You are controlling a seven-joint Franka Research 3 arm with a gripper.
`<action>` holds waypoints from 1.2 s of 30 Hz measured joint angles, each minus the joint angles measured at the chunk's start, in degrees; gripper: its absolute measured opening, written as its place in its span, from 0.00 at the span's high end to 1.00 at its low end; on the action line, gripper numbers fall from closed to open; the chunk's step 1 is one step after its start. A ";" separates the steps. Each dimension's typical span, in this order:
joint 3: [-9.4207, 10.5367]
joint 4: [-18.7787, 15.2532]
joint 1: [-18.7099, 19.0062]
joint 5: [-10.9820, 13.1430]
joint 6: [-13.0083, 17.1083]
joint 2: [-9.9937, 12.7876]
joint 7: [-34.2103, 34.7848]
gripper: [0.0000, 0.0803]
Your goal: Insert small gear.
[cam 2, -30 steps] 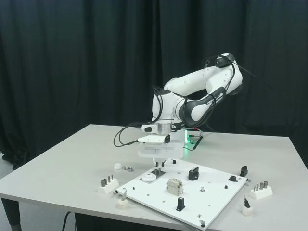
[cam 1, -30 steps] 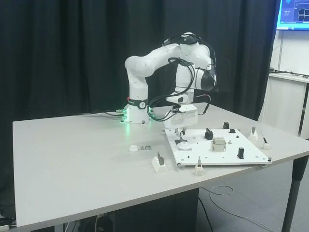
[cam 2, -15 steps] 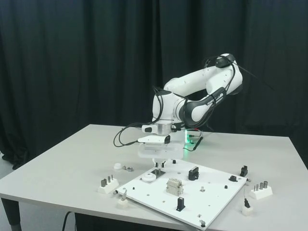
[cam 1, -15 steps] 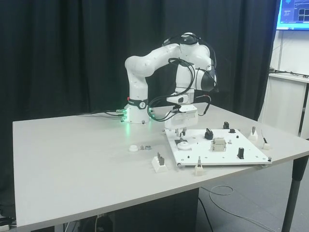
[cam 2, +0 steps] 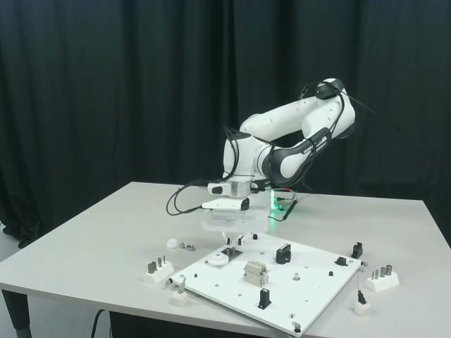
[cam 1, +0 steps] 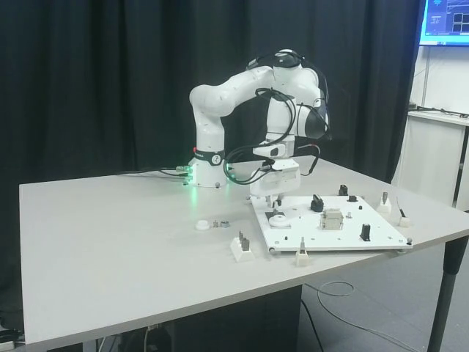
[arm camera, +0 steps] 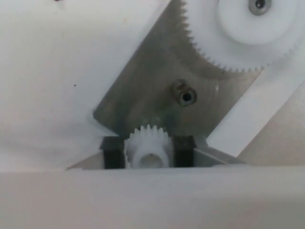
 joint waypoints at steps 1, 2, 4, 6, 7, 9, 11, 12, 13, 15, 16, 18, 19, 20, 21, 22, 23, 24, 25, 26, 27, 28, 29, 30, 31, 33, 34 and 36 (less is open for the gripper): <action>0.03 -0.01 0.00 0.00 -0.03 0.00 0.00 0.73; 0.03 -0.01 0.01 0.00 -0.07 0.00 0.00 0.73; 0.03 -0.01 0.01 0.00 -0.13 0.00 0.00 0.73; 0.03 -0.01 0.01 0.00 -0.22 0.00 0.00 0.73; 0.02 -0.01 0.01 0.00 -0.28 0.00 0.01 0.73; -0.05 -0.01 0.01 -0.03 -0.47 0.00 0.09 0.73; -0.21 -0.01 0.01 -0.14 -0.66 0.00 0.19 0.10; -0.33 -0.01 0.00 -0.23 -0.72 0.00 0.28 0.10; -0.47 -0.02 -0.01 -0.37 -0.76 0.00 0.37 0.10; -0.94 -0.03 -0.05 -0.89 -0.92 0.00 0.62 0.10; -1.20 -0.04 -0.07 -1.15 -1.01 0.00 0.76 0.02; -1.82 -0.05 -0.16 -1.77 -1.20 0.00 1.07 0.02; -2.14 -0.05 -0.22 -2.10 -1.26 0.00 1.18 0.02; -2.48 -0.05 -0.30 -2.41 -1.33 0.00 1.21 0.02; -2.82 -0.05 -0.39 -2.79 -1.43 0.00 1.22 0.02; -3.15 -0.05 -0.49 -3.14 -1.53 0.00 1.22 0.01; -3.48 -0.05 -0.62 -3.42 -1.66 0.00 1.22 0.01; -3.83 -0.05 -0.76 -3.63 -1.82 0.00 1.22 0.01; -4.15 -0.05 -0.91 -3.79 -2.00 0.00 1.22 0.01; -4.46 -0.04 -1.09 -3.93 -2.18 0.00 1.22 0.01; -4.71 -0.02 -1.27 -4.02 -2.31 0.01 1.22 0.01; -4.93 0.00 -1.48 -4.05 -2.42 0.01 1.22 0.00; -5.11 0.02 -1.71 -4.05 -2.51 0.01 1.22 0.00; -5.24 0.04 -1.94 -4.05 -2.61 0.01 1.22 0.00; -5.35 0.08 -2.18 -4.05 -2.76 0.01 1.22 0.00; -5.47 0.17 -2.69 -4.05 -3.13 0.01 1.22 0.00; -5.47 0.24 -2.95 -4.05 -3.30 0.01 1.22 0.00; -5.47 0.33 -3.39 -4.05 -3.57 0.01 1.21 0.00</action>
